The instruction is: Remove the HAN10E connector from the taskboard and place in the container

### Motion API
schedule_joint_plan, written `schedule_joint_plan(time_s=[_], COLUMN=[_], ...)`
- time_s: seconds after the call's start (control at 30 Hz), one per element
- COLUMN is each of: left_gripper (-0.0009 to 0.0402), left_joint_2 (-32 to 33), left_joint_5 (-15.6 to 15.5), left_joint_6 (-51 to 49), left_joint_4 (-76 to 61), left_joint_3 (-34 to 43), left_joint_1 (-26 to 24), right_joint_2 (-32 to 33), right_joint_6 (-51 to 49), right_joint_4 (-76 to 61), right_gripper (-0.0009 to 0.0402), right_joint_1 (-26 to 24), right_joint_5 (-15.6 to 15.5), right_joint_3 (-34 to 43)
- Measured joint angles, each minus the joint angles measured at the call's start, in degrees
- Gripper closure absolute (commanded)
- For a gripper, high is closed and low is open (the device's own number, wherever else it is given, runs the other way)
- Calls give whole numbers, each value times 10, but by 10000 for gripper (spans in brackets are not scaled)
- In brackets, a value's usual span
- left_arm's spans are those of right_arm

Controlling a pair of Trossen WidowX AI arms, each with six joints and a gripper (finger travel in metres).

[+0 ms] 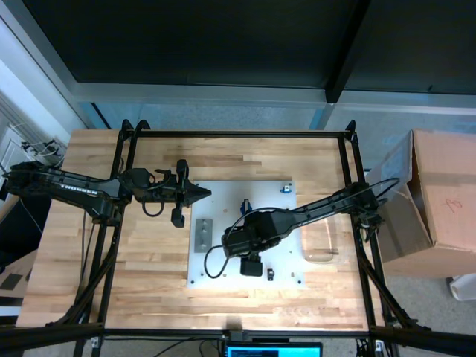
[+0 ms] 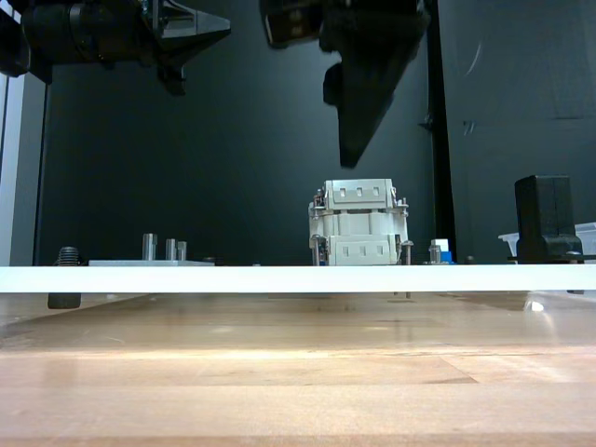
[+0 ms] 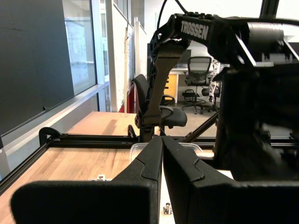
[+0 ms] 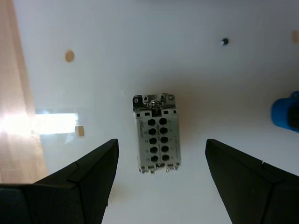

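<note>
We judge the pale grey ten-hole plastic HAN10E connector (image 4: pixel 156 135), seated upright on the white taskboard (image 4: pixel 210 70), rigid and light, best pinched across its long sides by the right claw (image 4: pixel 161 143) spread above it; the left claw (image 3: pixel 162 140), pressed together, hangs over the board's far-left corner.

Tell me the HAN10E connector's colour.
The HAN10E connector is light grey, clearest in the right wrist view.
</note>
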Motion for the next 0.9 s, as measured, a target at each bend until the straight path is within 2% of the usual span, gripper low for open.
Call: schedule_joint_plan(time_s=[0.5,0.73,0.9], left_gripper=[393,393,393], left_joint_2=[0,0,0], left_joint_5=[0,0,0], left_joint_6=[0,0,0], left_joint_4=[0,0,0], left_joint_3=[0,0,0], left_joint_1=[0,0,0], right_joint_2=[42,42,42], right_joint_6=[-17,-26,-28], right_joint_4=[16,17,17], right_gripper=[143,174,213], right_joint_1=[0,0,0], right_joint_5=[-14,-14,-14], right_joint_3=[-2,-8,-8])
